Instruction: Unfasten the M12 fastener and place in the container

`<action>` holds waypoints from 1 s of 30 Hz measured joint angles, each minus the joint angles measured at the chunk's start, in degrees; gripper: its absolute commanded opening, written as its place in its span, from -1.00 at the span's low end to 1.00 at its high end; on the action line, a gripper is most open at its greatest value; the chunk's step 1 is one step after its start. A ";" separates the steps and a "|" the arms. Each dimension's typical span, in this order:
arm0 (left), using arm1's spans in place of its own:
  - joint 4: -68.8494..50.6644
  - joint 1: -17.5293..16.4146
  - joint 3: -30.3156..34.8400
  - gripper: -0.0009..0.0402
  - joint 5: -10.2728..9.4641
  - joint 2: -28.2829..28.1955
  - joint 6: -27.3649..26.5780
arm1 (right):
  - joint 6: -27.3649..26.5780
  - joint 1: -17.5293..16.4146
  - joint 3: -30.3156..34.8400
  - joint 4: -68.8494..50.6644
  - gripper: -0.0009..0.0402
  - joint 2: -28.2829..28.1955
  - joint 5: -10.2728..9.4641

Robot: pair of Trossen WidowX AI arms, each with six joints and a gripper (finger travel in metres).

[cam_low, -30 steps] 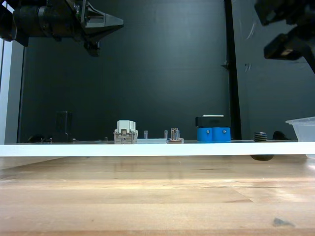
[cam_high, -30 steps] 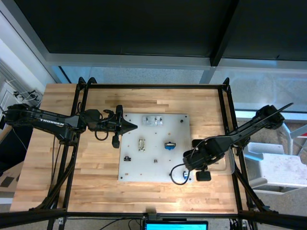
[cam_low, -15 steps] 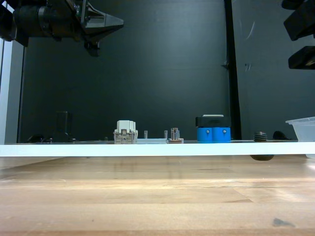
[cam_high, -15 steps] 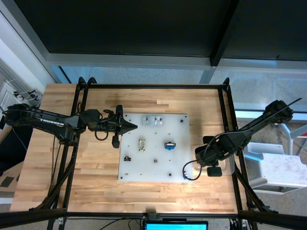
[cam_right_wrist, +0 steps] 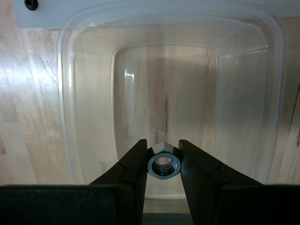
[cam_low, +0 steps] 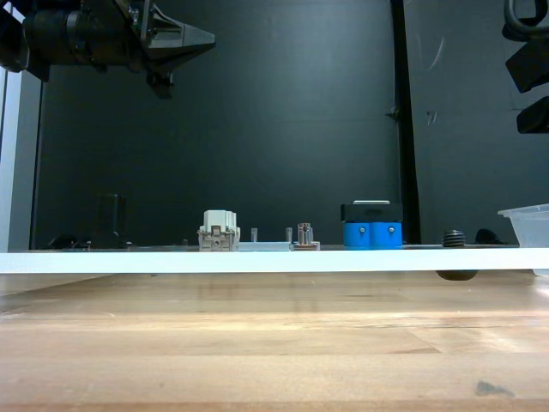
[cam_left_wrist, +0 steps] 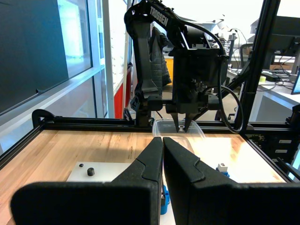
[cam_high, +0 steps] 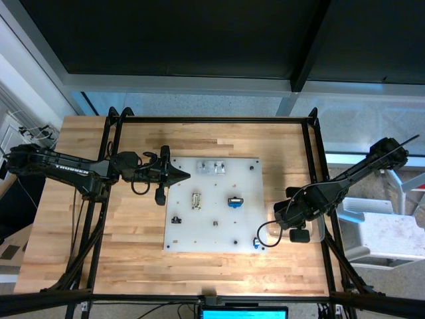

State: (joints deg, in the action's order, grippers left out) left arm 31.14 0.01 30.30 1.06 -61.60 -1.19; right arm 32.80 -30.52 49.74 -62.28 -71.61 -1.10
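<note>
Right wrist view shows your right gripper (cam_right_wrist: 163, 149) pinching the small silver nut (cam_right_wrist: 164, 165) between its fingertips, the nut's hole facing the camera. The clear container (cam_right_wrist: 65, 103) lies straight below the gripper. The nut is off its stud. In the low view the black ribbed stud (cam_low: 454, 239) stands bare on the white board (cam_low: 257, 258), so only the drop looks left to do.

The nut hangs over the container's floor but nearer one end wall than the middle. I judge it worth carrying the gripper a little further in over the floor first, so that a bounce stays inside the walls. Then come down. From the left wrist view the gripper seems to hang above the rim, though how far above is hard to tell. A hard nut dropped on thin slick plastic is likely to skip or roll.

Spread the fingers fully and evenly, since a small nut can cling to one finger and get flung. Then lift straight up, away from the walls, because the light tub on the desk (cam_high: 133, 252) may shift if you catch it.

Your left gripper (cam_left_wrist: 163, 139) is pressed together on nothing, parked well apart from the right gripper. Leave it there.
</note>
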 measured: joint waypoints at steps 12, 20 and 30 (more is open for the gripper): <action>0.02 0.00 0.00 -0.96 -0.02 0.02 0.00 | 0.02 0.00 -0.04 0.61 -0.17 0.00 -0.33; 0.02 0.00 0.00 -0.96 0.00 0.02 0.02 | -0.02 0.00 -0.04 0.63 0.07 -0.02 -0.48; 0.02 0.00 0.02 -0.96 -0.02 0.00 0.00 | -0.04 0.00 -0.04 0.96 0.09 -0.02 -0.48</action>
State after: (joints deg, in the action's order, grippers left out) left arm 31.16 0.01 30.33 1.04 -61.60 -1.19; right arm 32.75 -30.52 49.69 -61.32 -71.64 -1.58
